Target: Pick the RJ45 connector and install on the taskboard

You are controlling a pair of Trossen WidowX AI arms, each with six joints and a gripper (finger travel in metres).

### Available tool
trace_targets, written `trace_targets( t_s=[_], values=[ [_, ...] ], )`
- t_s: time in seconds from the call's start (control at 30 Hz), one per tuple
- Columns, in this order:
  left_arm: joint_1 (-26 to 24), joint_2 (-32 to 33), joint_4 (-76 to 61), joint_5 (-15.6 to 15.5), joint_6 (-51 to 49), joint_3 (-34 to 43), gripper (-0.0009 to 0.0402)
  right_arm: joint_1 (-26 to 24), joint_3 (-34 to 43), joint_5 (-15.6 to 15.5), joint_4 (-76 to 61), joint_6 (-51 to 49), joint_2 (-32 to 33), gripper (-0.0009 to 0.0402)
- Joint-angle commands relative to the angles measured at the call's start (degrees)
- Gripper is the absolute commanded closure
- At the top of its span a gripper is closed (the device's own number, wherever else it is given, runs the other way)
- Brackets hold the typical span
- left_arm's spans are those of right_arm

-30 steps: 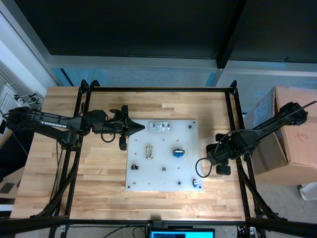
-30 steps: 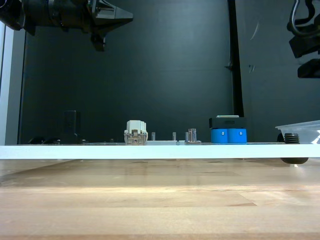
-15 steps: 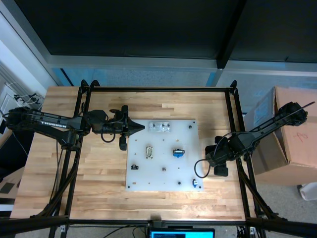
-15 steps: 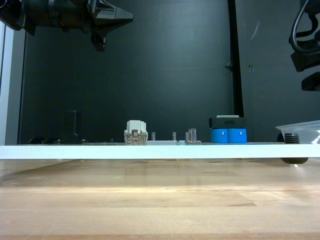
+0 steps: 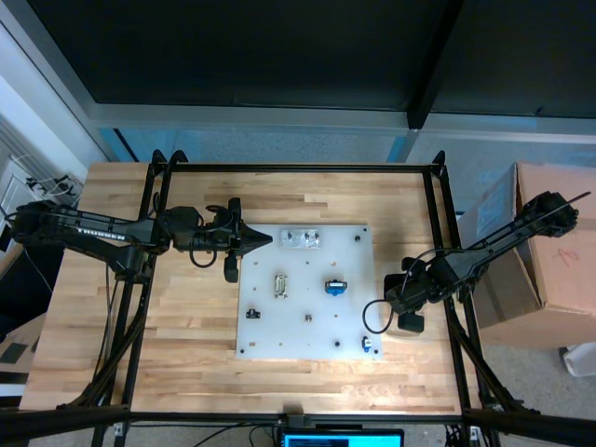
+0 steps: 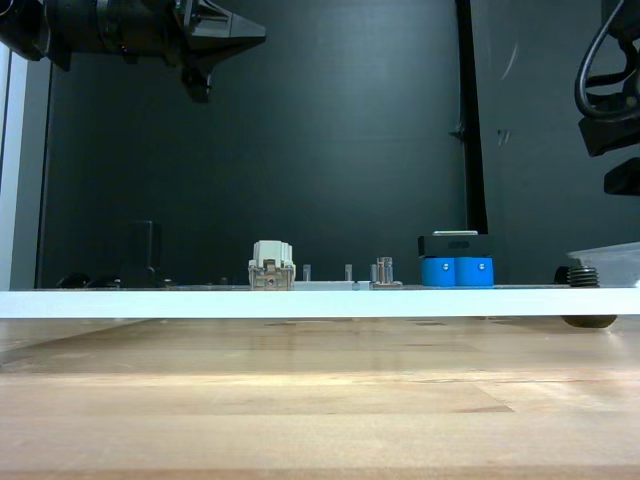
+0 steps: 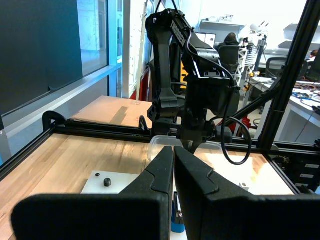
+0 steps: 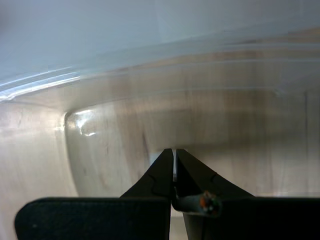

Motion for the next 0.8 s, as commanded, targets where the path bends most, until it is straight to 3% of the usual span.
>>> trace_targets(
  t_s=[0.03, 0.8],
  values=[
    [0.0, 0.0, 0.0, 0.0, 0.0, 0.0, 0.0393, 0.1, 0.0, 0.3, 0.0, 0.5, 0.0, 0.039],
    [0.0, 0.0, 0.0, 0.0, 0.0, 0.0, 0.0393, 0.5, 4.7, 0.7, -1.5, 0.4, 0.0, 0.0393]
  ],
)
